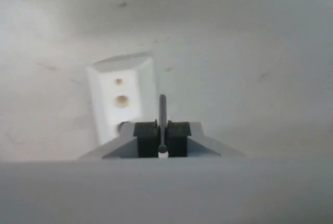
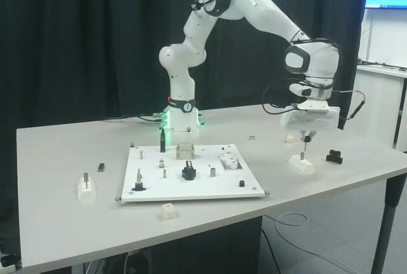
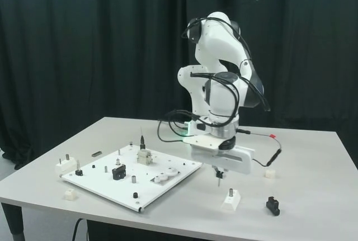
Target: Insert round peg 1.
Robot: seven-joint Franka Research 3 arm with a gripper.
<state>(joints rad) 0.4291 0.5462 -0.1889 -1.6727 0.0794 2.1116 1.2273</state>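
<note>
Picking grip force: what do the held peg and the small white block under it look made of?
Peg: likely metal, a thin grey rod with a dull sheen, clamped in the hand. Block: probably plastic, matte white, with two holes on top, possibly printed.

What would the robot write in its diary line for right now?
phase: carrying | gripper: shut on round peg | position: above small white holder block, peg clear of it | board: untouched

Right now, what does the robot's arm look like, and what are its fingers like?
The arm is white and rounded, built from chunky curved segments with black rings at the joints. A green light glows at its base. Black cables loop around the wrist. The gripper has a flat white body with two small black blocky fingers.
</note>
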